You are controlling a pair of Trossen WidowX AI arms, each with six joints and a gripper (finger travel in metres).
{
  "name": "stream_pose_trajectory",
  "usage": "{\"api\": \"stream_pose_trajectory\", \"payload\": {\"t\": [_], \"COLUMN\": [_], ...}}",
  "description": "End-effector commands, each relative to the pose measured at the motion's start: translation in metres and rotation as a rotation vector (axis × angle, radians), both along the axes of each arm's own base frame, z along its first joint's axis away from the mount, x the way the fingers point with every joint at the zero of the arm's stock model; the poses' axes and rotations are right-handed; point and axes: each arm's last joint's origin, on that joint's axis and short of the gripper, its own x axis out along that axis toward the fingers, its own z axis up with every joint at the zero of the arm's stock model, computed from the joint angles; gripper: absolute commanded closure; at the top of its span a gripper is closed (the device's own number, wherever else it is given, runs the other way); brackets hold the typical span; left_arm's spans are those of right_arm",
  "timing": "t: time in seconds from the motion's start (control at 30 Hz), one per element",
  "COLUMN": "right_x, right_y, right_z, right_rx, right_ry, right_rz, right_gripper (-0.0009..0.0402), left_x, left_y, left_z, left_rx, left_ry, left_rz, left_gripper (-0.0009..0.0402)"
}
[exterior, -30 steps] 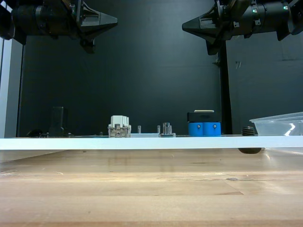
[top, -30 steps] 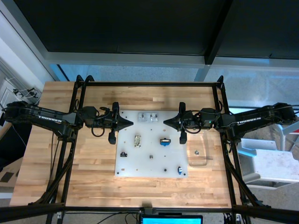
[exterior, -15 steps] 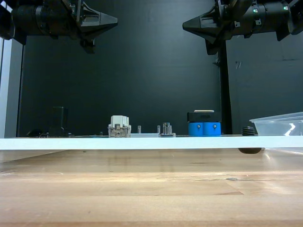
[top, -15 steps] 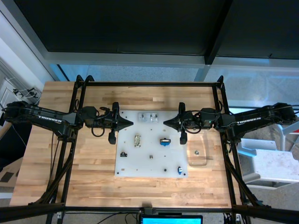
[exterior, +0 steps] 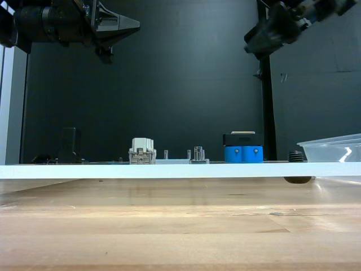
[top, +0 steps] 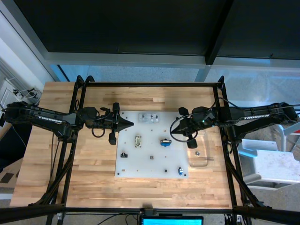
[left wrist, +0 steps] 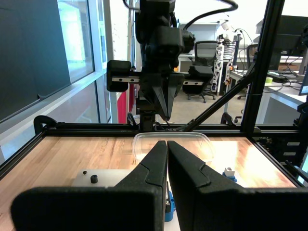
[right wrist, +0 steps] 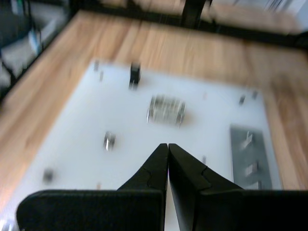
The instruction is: Pick the M12 fastener and fasten on the M12 threads
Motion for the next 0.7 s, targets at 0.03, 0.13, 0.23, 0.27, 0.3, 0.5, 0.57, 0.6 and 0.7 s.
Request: {"api": "stream_pose_trajectory", "payload": {"t": [0.03,0.13,0.23,0.27,0.3,0.5,0.57,0.6,0.7], "right_x": [-0.006,-0.011,-0.016,-0.018,-0.02,-0.032,-0.036,-0.038,-0.044], "right_y": [0.004,0.008,0.013,0.014,0.015,0.019,0.021,0.022,0.024], "right_z": [0.004,0.007,0.007,0.007,0.006,-0.002,-0.004,-0.005,-0.007], "right_rx": [-0.051,-0.077,-0.097,-0.104,-0.107,-0.139,-0.149,-0.156,-0.183], "right_ry": [0.118,0.198,0.251,0.27,0.291,0.43,0.471,0.491,0.543], "right_rz": [0.052,0.093,0.133,0.144,0.15,0.203,0.222,0.233,0.275], "right_gripper": [0.0393,0.0393,0.0393,0.0393,0.0393,0.0393,0.0393,0.0393,0.0393], "left_x": [0.0,0.0,0.0,0.0,0.0,0.0,0.0,0.0,0.0], "left_y": [0.0,0.0,0.0,0.0,0.0,0.0,0.0,0.0,0.0], "left_z": [0.0,0.0,0.0,0.0,0.0,0.0,0.0,0.0,0.0], "left_rx": [0.0,0.0,0.0,0.0,0.0,0.0,0.0,0.0,0.0], "left_ry": [0.0,0.0,0.0,0.0,0.0,0.0,0.0,0.0,0.0], "left_rz": [0.0,0.0,0.0,0.0,0.0,0.0,0.0,0.0,0.0], "left_gripper": [0.0393,0.0393,0.0393,0.0393,0.0393,0.0393,0.0393,0.0393,0.0393]}}
